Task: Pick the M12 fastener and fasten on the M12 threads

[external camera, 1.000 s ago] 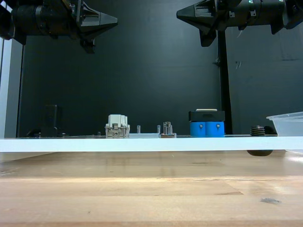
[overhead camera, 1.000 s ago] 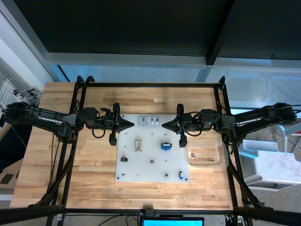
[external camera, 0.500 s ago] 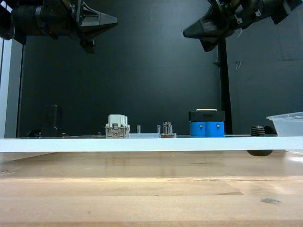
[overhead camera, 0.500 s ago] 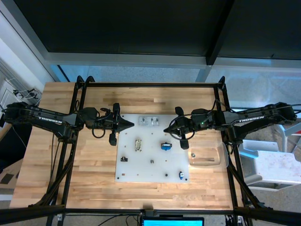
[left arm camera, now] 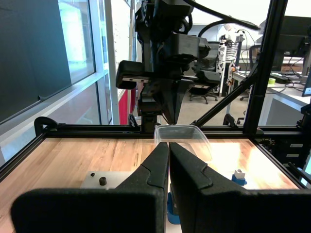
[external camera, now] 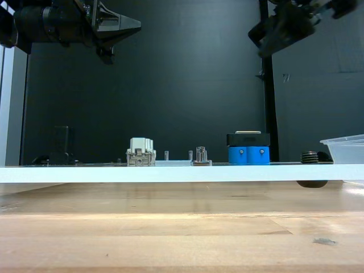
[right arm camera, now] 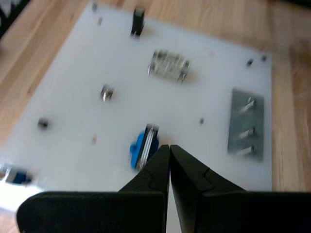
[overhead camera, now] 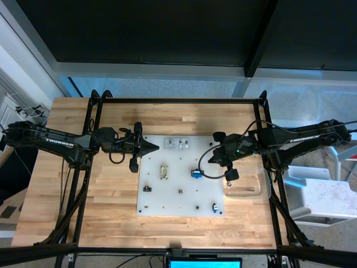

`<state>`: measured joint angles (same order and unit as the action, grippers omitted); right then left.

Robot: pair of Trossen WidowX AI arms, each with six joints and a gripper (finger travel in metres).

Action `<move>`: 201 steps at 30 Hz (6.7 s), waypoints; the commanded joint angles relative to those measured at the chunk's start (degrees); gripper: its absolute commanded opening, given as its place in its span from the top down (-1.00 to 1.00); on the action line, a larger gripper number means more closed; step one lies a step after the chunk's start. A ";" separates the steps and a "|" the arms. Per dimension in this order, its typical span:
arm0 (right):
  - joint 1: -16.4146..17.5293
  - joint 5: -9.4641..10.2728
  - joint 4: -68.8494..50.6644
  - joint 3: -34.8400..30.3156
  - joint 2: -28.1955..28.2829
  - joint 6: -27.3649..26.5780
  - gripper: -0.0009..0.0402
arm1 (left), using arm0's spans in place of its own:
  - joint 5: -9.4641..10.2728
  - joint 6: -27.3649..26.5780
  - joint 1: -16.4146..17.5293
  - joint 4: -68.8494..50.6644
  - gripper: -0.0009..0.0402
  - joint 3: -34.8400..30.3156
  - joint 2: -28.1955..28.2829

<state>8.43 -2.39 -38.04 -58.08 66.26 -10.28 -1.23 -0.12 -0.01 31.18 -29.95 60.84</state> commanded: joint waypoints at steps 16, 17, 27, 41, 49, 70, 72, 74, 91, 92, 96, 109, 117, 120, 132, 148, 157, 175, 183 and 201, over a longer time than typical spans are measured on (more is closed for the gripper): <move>8.13 -1.03 -28.13 -3.37 2.54 -2.75 0.96 | -0.02 0.02 0.02 0.00 0.96 0.00 0.02; 8.68 -1.05 -29.42 -3.37 3.19 -3.26 0.96 | -0.02 0.02 0.00 0.00 0.96 0.00 0.02; 13.86 -1.01 -33.48 -3.37 10.38 -8.70 0.96 | -0.02 0.02 0.00 -0.02 0.96 0.00 0.02; 16.59 0.92 -27.78 -3.19 15.78 -13.42 0.67 | -0.02 0.02 0.02 -0.02 0.96 0.00 0.02; 16.59 0.92 -22.58 -0.20 16.39 -15.78 0.34 | -0.02 0.02 0.00 0.00 0.96 0.00 0.02; 16.57 0.92 -13.94 7.06 18.51 -17.73 0.15 | -0.02 0.02 0.02 -0.02 0.96 0.00 0.02; 16.57 0.92 -13.20 7.63 18.51 -17.75 0.15 | -0.02 0.02 0.00 -0.02 0.96 0.00 0.02; 16.55 0.92 -12.13 8.44 18.51 -17.75 0.16 | -0.02 0.02 0.02 -0.02 0.96 0.00 0.02; 16.26 0.92 -6.27 12.02 21.07 -18.97 0.15 | -0.02 0.02 0.02 -0.02 0.96 0.00 0.02; 16.17 0.92 -6.14 12.17 21.24 -18.97 0.15 | -0.02 0.02 0.00 -0.02 0.96 0.00 0.02; 15.93 0.76 -5.79 12.81 21.38 -18.95 0.15 | -0.02 0.02 0.00 -0.02 0.96 0.00 0.02; 15.80 0.44 -3.10 14.19 21.33 -18.71 0.16 | -0.02 0.02 0.00 0.00 0.96 0.00 0.02; 15.78 0.44 -3.26 14.29 21.33 -18.71 0.16 | -0.02 0.02 0.02 -0.02 0.96 0.00 0.02; 15.76 0.44 -3.26 14.29 21.33 -18.71 0.16 | -0.02 0.02 0.02 0.00 0.96 0.00 0.02; 15.56 0.37 -3.45 13.97 21.33 -18.69 0.18 | -0.02 0.02 0.00 0.00 0.96 0.00 0.02; 15.54 0.44 -3.48 13.90 21.27 -17.20 0.72 | -0.02 0.02 0.02 -0.02 0.96 0.00 0.02; 15.54 0.44 -4.70 12.87 20.74 -17.20 0.88 | -0.02 0.02 0.00 0.00 0.96 0.00 0.02; 15.93 0.50 -27.34 -8.44 21.53 -25.33 0.88 | -0.02 0.02 0.00 0.00 0.96 0.00 0.02; 16.70 0.44 -33.09 -21.51 29.77 -32.72 0.88 | -0.02 0.02 0.02 0.00 0.96 0.00 0.02; 20.50 0.42 -33.33 -38.75 47.34 -35.78 0.88 | -0.02 0.02 0.00 0.00 0.96 0.00 0.02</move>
<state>28.82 -1.96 -71.35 -95.79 112.53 -46.06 -1.26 -0.10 -0.01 31.16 -29.93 60.84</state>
